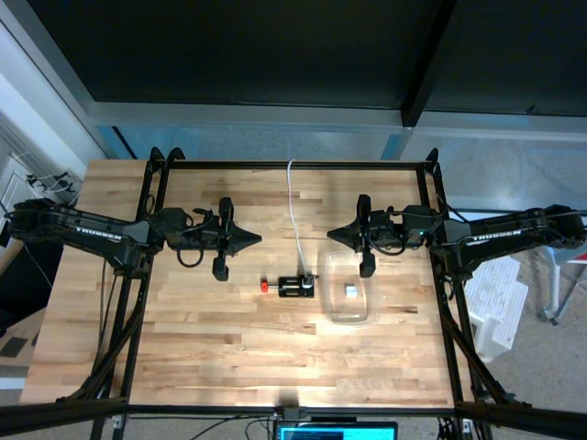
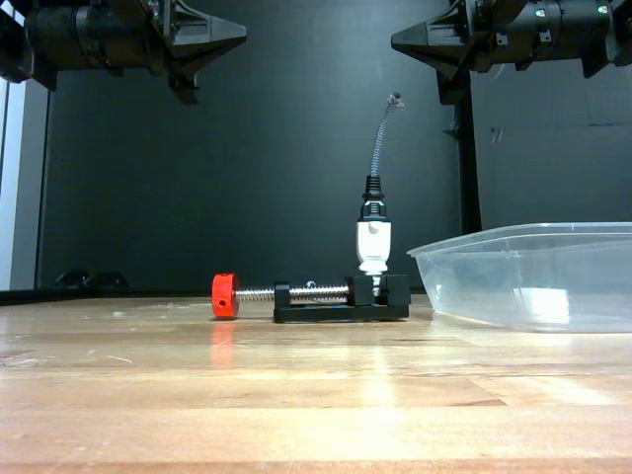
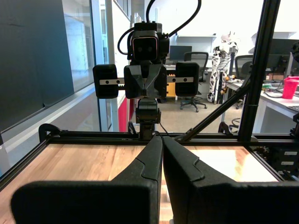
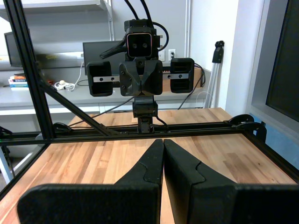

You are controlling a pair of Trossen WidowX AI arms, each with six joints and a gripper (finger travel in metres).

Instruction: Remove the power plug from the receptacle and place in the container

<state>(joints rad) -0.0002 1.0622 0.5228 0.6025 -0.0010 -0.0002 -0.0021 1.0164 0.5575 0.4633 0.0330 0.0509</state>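
**Task things**
- Plug [image 2: 372,193]: one, black. It stands upright in the socket block, with its short cord stub curving upward.
- Socket block [image 1: 295,287]: one, black, lying near the middle of the worktop.
  - Red knob [image 1: 264,286]: one, at the block's left end.
  - White cable [image 1: 294,211]: one, running from the block to the far edge.
- Tub [image 1: 330,312]: one, clear plastic, just to the right of the block.
- Cube [image 1: 350,291]: one, small and white-grey, lying inside the tub.

**Arms (two)**
- Both reach inward, level and raised well above the worktop. Their tips point at each other and are well apart.
- Left gripper [image 1: 252,239]: held in the air to the left of the block and farther back. Its jaws are pressed together and hold nothing.
- Right gripper [image 1: 336,233]: held in the air near the tub's far end. Its jaws are also pressed together and hold nothing.

**Surface and room**
- Worktop [image 1: 202,348]: one, of pale wooden planks.
- Frame [image 1: 293,166]: black metal, bordering the worktop.
- Wall [image 2: 296,148]: dark, behind the worktop in the low view.
- The wrist views show office chairs, desks and shelving beyond the frame.
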